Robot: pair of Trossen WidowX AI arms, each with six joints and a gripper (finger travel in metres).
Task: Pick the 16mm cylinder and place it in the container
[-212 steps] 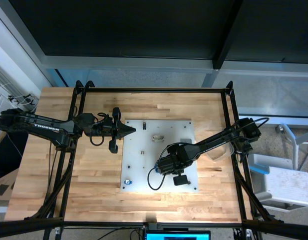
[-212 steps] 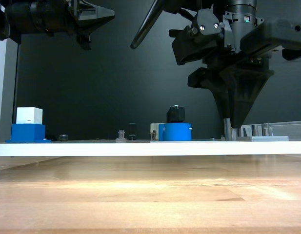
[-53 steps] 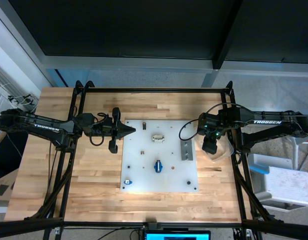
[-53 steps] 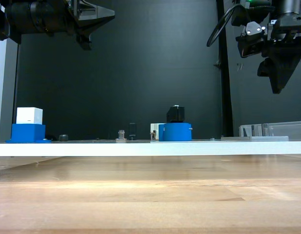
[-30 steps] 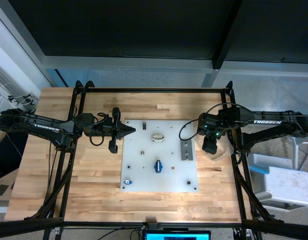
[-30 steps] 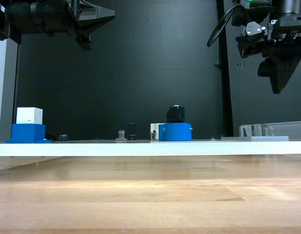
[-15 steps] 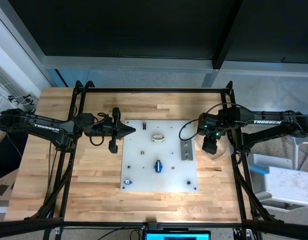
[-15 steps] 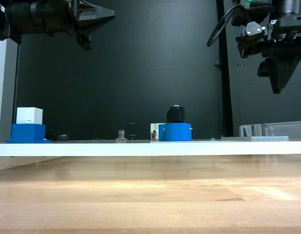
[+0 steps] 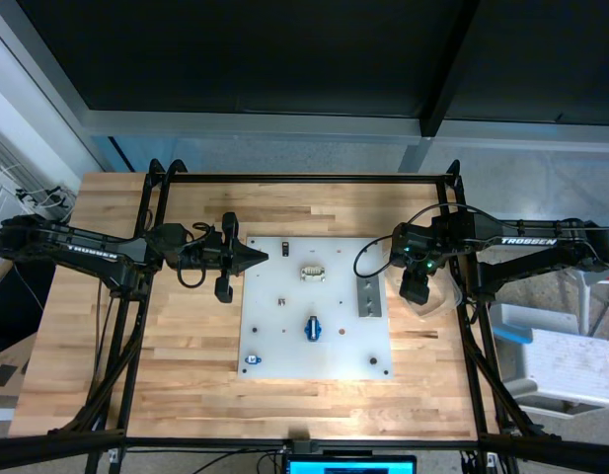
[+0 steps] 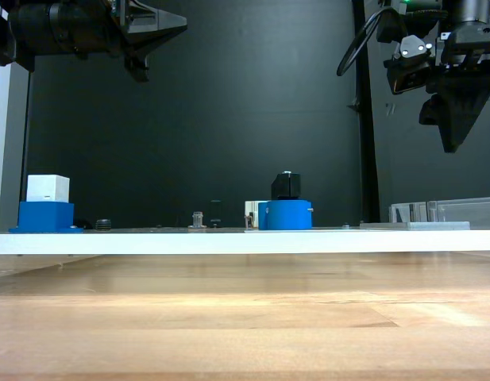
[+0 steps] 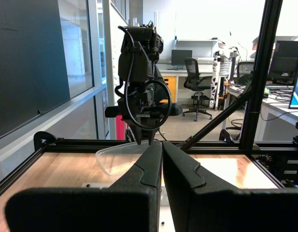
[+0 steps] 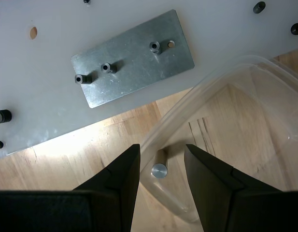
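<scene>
Cylinder stands between the right gripper's fingers, but they do not touch it: the jaws are spread wide with a clear gap on each side. It seems to be inside the container, close to its curved wall, though the see-through plastic makes this hard to judge. The container sits on the wooden table, just beside the right edge of the white board. The right gripper hangs above it, pointing down. On the board near the container lies a metal plate with 3 dark pegs. A blue holder stands in the middle of the board. The left gripper is raised above the board's left edge, lying level, with its fingers pressed together and holding nothing.
</scene>
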